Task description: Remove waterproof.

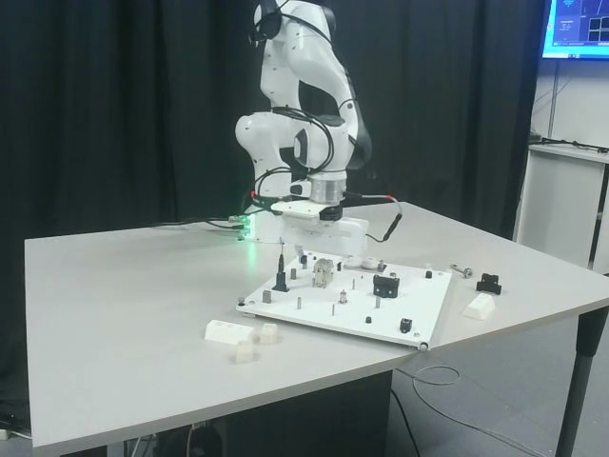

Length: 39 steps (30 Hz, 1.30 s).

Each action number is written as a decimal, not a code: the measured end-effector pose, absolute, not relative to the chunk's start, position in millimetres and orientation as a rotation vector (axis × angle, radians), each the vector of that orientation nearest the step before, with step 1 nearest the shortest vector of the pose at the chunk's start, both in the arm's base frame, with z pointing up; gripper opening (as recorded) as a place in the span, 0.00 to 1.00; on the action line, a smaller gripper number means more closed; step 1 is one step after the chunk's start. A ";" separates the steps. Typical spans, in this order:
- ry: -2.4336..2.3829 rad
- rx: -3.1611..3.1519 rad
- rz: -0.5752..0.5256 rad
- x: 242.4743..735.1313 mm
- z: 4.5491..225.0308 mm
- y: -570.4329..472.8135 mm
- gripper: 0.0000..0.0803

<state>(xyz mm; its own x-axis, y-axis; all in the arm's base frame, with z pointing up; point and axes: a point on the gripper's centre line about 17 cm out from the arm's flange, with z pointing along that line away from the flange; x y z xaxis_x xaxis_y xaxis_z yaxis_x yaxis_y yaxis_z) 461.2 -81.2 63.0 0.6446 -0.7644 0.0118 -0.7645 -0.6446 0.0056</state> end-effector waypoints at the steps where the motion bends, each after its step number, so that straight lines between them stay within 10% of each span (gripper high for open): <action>1: -1.318 2.840 0.013 461.4 62.2 -80.4 1.00; 22: -1.340 2.822 0.032 463.4 50.6 -85.3 1.00; 23: -1.342 2.821 0.033 463.4 50.8 -86.0 0.80; 27: -1.344 2.820 0.036 464.4 51.7 -87.1 0.80; 28: -1.344 2.821 0.038 464.9 52.1 -87.0 0.59; 32: -1.336 2.828 0.041 467.8 53.6 -83.9 0.59; 33: -1.337 2.828 0.041 467.8 53.6 -84.0 0.40; 39: -1.339 2.827 0.041 467.7 53.7 -84.0 0.41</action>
